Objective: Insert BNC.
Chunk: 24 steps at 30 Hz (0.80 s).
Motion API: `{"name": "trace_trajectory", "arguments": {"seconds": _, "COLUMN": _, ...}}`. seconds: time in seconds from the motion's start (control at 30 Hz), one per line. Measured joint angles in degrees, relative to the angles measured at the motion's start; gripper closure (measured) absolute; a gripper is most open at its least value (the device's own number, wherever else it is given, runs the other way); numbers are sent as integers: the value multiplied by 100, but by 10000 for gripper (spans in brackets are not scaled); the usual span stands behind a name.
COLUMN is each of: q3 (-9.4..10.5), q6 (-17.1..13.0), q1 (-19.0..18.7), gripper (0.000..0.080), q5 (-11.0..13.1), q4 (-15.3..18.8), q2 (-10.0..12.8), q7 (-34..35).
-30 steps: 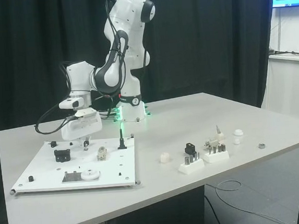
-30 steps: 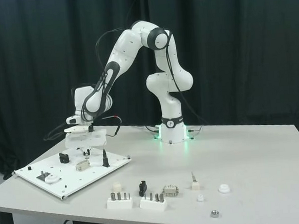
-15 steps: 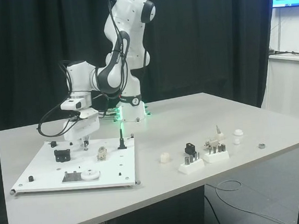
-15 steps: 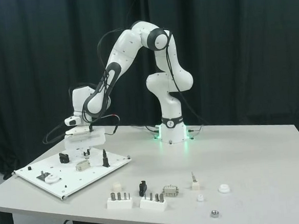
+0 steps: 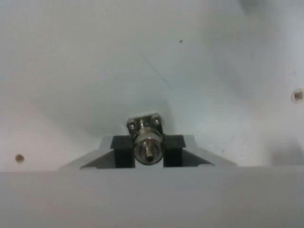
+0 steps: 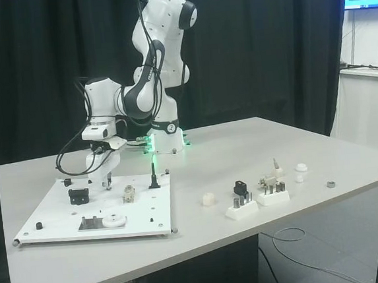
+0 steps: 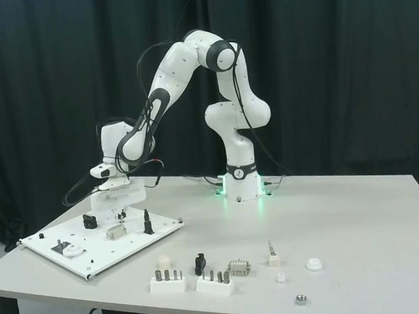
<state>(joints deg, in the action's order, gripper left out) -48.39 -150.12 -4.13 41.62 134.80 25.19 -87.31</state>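
BNC connector sitting between the fingertips above the white board

BNC connector (image 5: 146,142), a small grey metal barrel with a square flange and a centre pin, is showing in the wrist view right between two black finger pads (image 5: 120,151), which are pressing against its sides. The gripper (image 6: 107,182) is therefore reading as closed narrowly on the connector, although the room views are too distant to confirm the contact.

The white robot arm (image 7: 181,65) is reaching over the far-left part of the flat white assembly board (image 6: 56,216), which is lying on the left side of the grey table (image 6: 256,149). The gripper is hanging just above the board, near a small black block (image 6: 79,195) and a pale rectangular connector housing (image 6: 128,194), with a black upright post (image 6: 153,179) standing further to the right.

Judging by this, the step in hand is either the insertion itself or the moment around it; whether the connector is already seated in its mount or is just being carried is not something these views are settling. If it is not yet seated, the next move is calling for a straight, well-aligned descent, probably with a small twist to lock the bayonet.
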Motion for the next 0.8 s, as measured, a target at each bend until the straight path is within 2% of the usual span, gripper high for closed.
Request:
{"name": "trace_trajectory", "arguments": {"seconds": 0.2, "q3": 14, "q6": 0, "q1": 0, "gripper": 679, "q5": 1, "q4": -30, "q2": 62, "q7": -469}}
{"name": "trace_trajectory", "arguments": {"seconds": 0.8, "q3": 20, "q6": 0, "q1": 1, "gripper": 679, "q5": 25, "q4": -40, "q2": 95, "q7": -472}}
